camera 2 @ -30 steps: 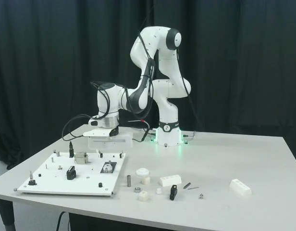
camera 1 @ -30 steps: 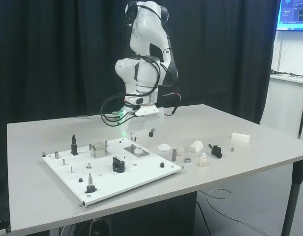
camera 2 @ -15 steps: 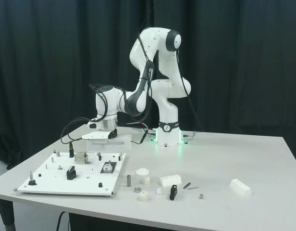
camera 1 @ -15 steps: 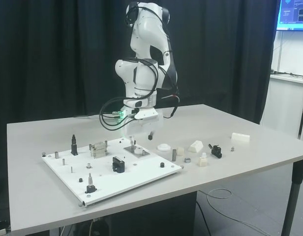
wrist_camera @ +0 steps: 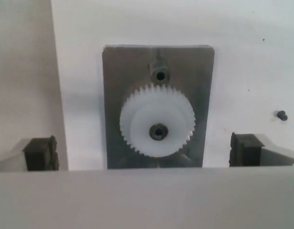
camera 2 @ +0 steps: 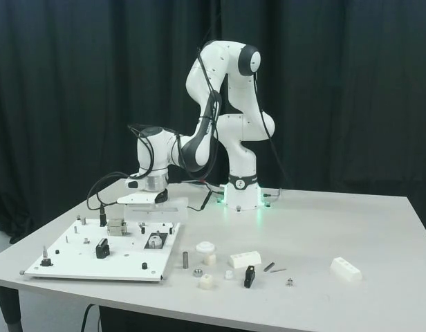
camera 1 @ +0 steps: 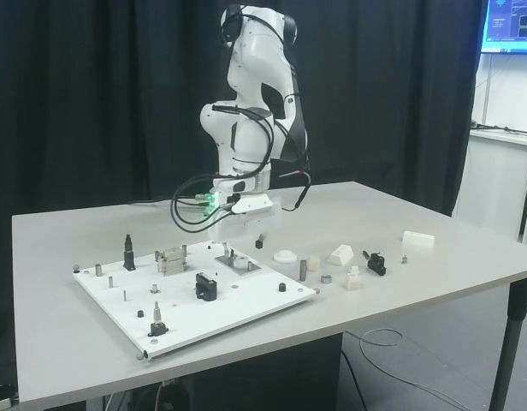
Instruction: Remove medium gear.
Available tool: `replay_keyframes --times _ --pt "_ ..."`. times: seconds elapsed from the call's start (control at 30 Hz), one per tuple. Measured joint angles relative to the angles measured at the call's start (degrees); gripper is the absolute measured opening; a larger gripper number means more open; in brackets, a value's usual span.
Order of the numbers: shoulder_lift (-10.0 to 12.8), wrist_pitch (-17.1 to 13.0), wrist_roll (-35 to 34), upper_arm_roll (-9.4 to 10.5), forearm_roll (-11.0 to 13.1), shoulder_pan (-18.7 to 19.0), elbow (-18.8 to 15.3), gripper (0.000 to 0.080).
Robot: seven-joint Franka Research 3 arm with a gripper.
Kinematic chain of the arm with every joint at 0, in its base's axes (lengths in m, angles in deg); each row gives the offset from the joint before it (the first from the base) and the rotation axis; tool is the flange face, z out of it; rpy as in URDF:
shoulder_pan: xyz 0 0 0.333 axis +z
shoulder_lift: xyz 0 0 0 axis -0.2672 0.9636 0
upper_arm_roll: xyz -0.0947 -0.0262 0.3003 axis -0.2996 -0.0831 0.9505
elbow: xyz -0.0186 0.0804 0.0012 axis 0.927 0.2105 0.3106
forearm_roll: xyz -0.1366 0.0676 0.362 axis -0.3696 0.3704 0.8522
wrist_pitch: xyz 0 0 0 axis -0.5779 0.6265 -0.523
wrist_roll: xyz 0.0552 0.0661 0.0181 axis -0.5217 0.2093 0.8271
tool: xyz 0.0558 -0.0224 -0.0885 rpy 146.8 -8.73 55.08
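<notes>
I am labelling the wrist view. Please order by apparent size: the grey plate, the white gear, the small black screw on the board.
1. Grey plate, largest.
2. White gear, lying on that plate.
3. Black screw, by far the smallest.

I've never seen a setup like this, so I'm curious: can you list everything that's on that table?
White toothed medium gear: one, on a grey metal plate, a pin through its centre.
White square assembly board: one, on the table's side away from the loose parts, carrying small black fixtures and grey pegs.
Black clamp-like block: one, near the board's middle.
White round loose gear: one, on the table beside the board.
White wedge-shaped block: one, among the loose parts.
White oblong block: one, alone, far from the board.
Grey table: one, holding everything.
White robot arm: one, bolted at the table's back.
Gripper: one, open, black pads either side above the gear.
</notes>
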Motion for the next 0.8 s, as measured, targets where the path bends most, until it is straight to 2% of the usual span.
replay_keyframes --times 0.47,0.8 --pt "1.9 -1.1 2.7 0.00 3.4 -0.4 0.3 0.0800" --pt "2.9 -1.1 3.8 0.01 4.8 -0.5 0.9 0.0800"
